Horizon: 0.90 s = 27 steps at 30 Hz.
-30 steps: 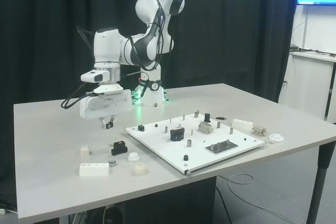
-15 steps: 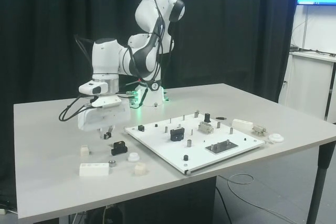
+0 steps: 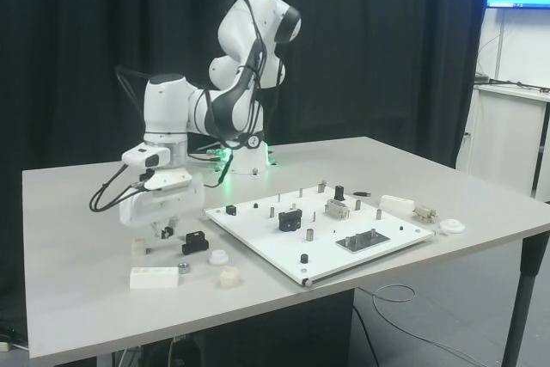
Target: Place BNC.
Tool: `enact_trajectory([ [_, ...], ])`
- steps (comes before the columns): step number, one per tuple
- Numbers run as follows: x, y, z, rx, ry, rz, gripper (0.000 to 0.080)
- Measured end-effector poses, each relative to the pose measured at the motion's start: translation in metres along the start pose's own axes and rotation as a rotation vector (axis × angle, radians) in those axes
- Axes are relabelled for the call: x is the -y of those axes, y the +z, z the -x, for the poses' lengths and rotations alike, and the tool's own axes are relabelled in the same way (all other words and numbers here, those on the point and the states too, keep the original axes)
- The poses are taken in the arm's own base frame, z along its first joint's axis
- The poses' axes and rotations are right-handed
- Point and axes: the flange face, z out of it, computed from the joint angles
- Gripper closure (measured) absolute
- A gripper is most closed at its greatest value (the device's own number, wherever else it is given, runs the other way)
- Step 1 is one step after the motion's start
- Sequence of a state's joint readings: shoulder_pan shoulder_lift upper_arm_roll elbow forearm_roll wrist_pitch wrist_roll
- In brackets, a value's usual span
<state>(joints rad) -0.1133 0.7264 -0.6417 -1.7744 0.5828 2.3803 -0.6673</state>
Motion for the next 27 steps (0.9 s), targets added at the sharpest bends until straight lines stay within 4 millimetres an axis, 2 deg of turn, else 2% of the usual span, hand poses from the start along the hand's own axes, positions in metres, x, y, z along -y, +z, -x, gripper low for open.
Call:
enact_trajectory([
  [14,-0.02,0.019,0.004,0.008,-0.027,-0.057,0.0677],
  [27,-0.023,0.025,-0.002,-0.015,-0.038,-0.105,0.0677],
])
